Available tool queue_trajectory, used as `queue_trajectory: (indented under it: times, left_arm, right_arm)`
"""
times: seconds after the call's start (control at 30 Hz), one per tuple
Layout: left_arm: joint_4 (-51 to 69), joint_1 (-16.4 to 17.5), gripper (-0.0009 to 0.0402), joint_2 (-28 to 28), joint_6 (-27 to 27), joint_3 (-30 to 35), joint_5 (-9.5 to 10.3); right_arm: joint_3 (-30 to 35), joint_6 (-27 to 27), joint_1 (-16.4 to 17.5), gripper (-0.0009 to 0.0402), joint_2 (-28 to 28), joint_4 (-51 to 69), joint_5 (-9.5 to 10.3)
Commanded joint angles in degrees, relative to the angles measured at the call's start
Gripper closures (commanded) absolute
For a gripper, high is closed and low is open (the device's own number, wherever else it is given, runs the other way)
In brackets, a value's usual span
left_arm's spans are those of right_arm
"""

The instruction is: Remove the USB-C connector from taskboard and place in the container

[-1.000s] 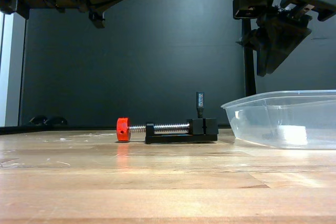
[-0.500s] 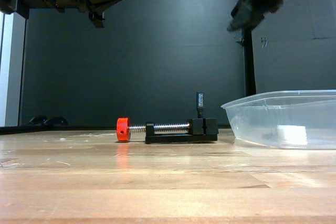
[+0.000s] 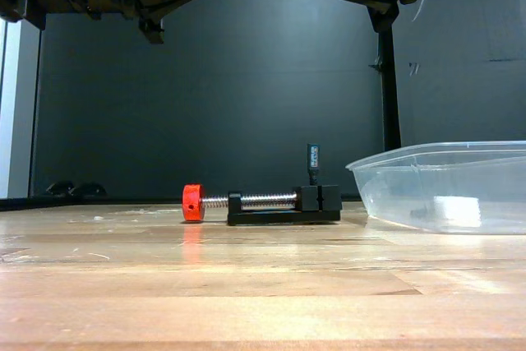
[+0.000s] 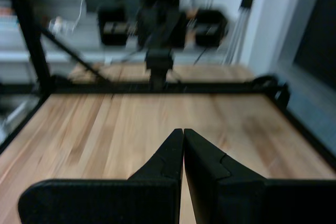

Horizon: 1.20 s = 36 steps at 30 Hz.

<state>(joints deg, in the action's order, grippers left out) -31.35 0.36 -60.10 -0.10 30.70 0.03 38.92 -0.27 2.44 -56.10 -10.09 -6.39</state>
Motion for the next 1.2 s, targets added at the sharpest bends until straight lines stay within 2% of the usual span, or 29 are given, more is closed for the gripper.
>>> queue_trajectory:
  times: [0.03,0.1,0.13,0.27,0.73,0.87,0.93,1.2]
  left_arm:
    - [0.0,0.0,0.0393,0.0,0.0,0.0,0.00]
    - [0.0,0.0,0.0393,0.0,0.0,0.0,0.00]
    - [0.0,0.0,0.0393,0.0,0.0,0.0,0.00]
    - [0.0,0.0,0.0393,0.0,0.0,0.0,0.00]
    - [0.0,0.0,0.0393,0.0,0.0,0.0,0.00]
    - [0.0,0.0,0.0393,0.0,0.0,0.0,0.00]
    - [0.0,0.0,0.0393,0.0,0.0,0.0,0.00]
    - [0.0,0.0,0.0393,0.0,0.0,0.0,0.00]
  right_arm:
    - [-2.3,0.1,-1.8,0.0393,0.5,-5.7,2.36]
    - [-3.3,0.1,-3.0,0.0393,0.5,-8.2,4.74]
    - [-3.7,0.0,-3.4,0.0393,0.5,-8.9,4.96]
    - [-3.9,0.4,-4.3,0.0393,0.5,-9.3,4.98]
    - [-7.1,-0.7,-4.3,0.0393,0.5,-13.9,5.11]
    - [-7.3,-0.8,-4.3,0.0393,0.5,-14.0,5.29]
    - [-7.3,-0.8,-4.3,0.0393,0.5,-14.1,5.99]
    - [-7.0,-0.9,-4.3,0.0393,0.5,-14.1,5.97]
